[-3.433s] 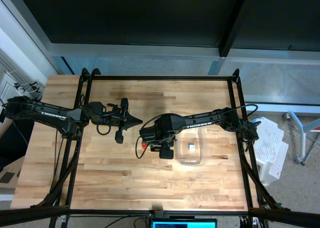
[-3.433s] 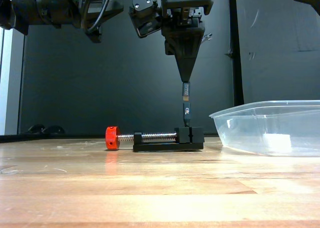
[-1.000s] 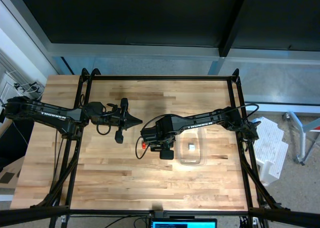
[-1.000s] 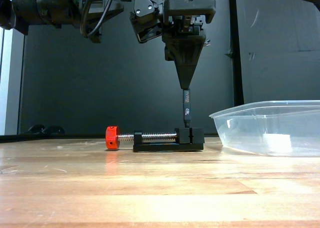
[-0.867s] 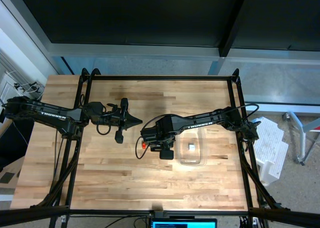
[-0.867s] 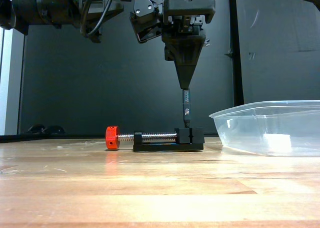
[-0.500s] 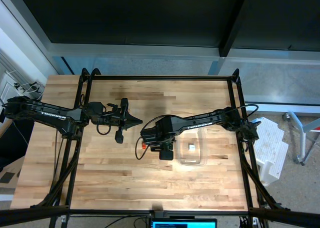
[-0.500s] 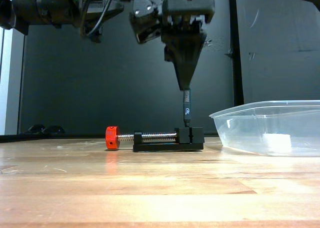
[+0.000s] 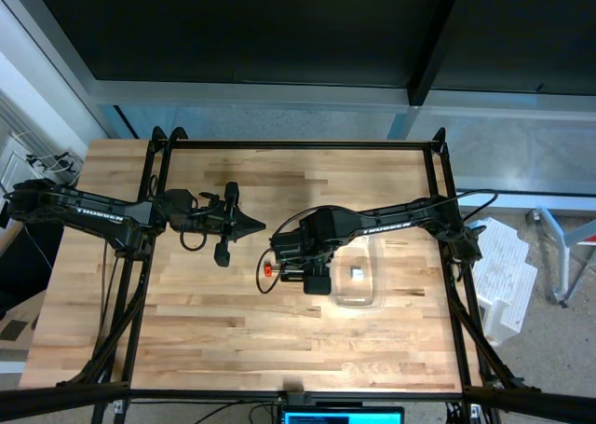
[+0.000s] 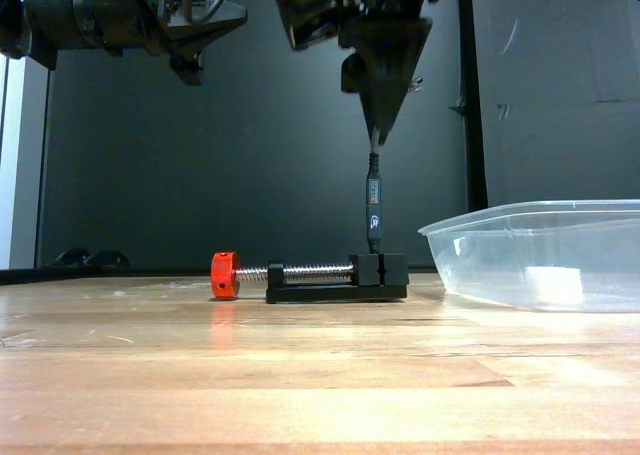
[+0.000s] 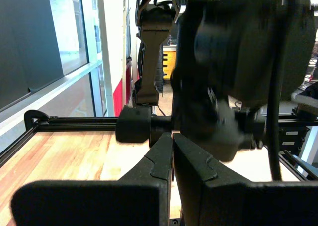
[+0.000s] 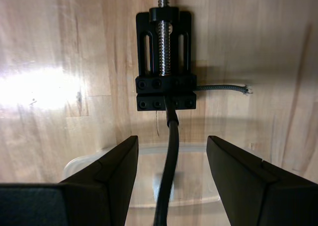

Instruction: Pick the USB-C connector and install on taskboard

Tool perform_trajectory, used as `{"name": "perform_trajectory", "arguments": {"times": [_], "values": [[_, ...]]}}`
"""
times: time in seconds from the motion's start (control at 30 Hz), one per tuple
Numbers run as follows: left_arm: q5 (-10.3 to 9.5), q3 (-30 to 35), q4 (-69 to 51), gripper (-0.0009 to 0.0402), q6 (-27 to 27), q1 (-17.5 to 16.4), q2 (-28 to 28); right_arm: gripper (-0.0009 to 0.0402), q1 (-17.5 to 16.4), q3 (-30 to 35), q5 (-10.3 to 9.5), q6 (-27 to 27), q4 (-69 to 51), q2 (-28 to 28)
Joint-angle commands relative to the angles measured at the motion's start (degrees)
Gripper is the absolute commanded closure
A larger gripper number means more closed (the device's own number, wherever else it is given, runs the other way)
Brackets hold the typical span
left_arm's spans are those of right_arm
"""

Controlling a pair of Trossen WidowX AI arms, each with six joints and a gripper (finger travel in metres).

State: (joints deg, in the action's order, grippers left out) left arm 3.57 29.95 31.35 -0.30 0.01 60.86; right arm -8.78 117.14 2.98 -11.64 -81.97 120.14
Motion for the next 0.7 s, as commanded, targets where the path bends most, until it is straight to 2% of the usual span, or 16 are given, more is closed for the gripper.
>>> {"name": "perform_trajectory", "arguments": {"times": [0.03,0.47,0.7], "values": [[0.02,0.0,0.0,0.0393,0.0,0.0,0.0,0.0211,0.0,0.1,0.02,0.0,0.0,-1.0],[0.02,0.0,0.0,0.0393,0.0,0.0,0.0,0.0222,0.0,0.0,0.0,0.4,0.9,-1.7],[0.02,0.0,0.0,0.0393,0.0,0.0,0.0,0.0222,0.0,-5.4,0.0,2.1,10.5,-7.0]]}}
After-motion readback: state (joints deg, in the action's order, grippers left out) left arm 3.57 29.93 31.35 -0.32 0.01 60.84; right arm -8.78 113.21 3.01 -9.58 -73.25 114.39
